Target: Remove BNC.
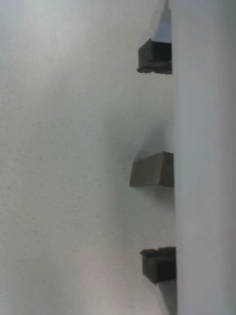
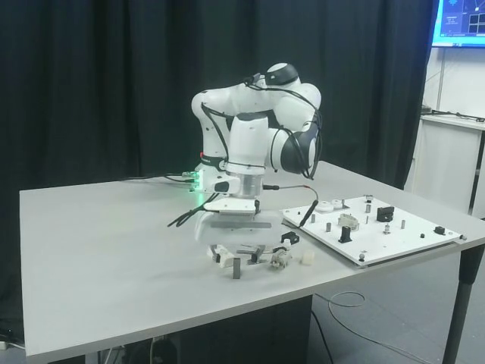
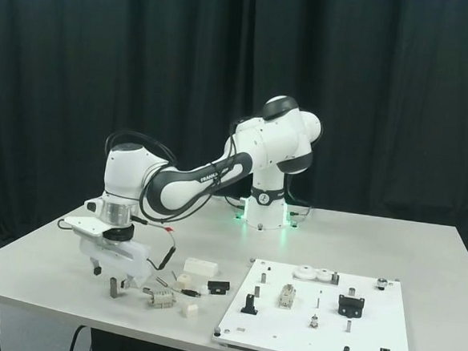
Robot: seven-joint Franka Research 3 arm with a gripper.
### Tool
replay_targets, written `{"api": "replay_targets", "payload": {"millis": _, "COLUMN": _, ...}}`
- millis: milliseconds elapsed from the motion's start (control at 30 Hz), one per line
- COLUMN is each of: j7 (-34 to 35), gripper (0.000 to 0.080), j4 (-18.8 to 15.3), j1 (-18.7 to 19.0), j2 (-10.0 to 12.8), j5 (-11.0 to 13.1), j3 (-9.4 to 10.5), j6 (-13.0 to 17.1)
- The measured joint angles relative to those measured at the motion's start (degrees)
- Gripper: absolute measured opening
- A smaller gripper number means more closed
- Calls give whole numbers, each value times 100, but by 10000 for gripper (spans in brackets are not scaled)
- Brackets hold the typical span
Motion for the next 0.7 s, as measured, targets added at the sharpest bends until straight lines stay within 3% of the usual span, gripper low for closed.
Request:
{"api": "replay_targets", "payload": {"millis": 367, "j7": 103, "gripper": 792, "j4": 197, "j1": 10, "j2": -2, "j5": -121, "j3": -352, "j6": -486}}
{"api": "replay_targets", "payload": {"millis": 700, "j7": 157, "gripper": 800, "j4": 346, "j1": 26, "j2": -3, "j5": -193, "j3": -519, "j6": -733}}
